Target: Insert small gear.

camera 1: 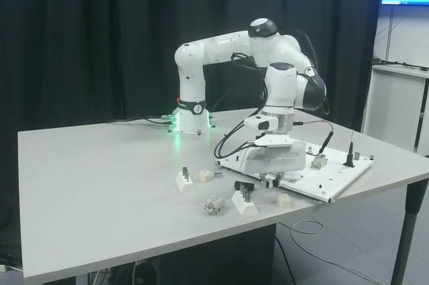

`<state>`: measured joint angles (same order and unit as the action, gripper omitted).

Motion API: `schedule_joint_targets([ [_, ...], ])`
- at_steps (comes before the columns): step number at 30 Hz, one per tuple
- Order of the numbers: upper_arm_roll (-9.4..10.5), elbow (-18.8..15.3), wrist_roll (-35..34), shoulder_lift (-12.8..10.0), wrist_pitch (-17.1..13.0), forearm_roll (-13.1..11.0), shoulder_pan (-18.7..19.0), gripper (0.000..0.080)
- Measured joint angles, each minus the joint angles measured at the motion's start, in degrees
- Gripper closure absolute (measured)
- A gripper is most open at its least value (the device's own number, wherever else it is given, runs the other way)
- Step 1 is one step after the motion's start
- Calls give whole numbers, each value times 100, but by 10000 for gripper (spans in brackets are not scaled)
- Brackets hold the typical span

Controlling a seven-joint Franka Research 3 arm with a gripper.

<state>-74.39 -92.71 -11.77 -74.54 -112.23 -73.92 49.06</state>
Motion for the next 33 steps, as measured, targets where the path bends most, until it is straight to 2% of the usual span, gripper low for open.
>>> schedule_joint_targets([
  [9, -121, 52, 0, 3, 165, 43, 0, 601],
  [33, -142, 63, 0, 3, 173, 52, -4, 601],
])
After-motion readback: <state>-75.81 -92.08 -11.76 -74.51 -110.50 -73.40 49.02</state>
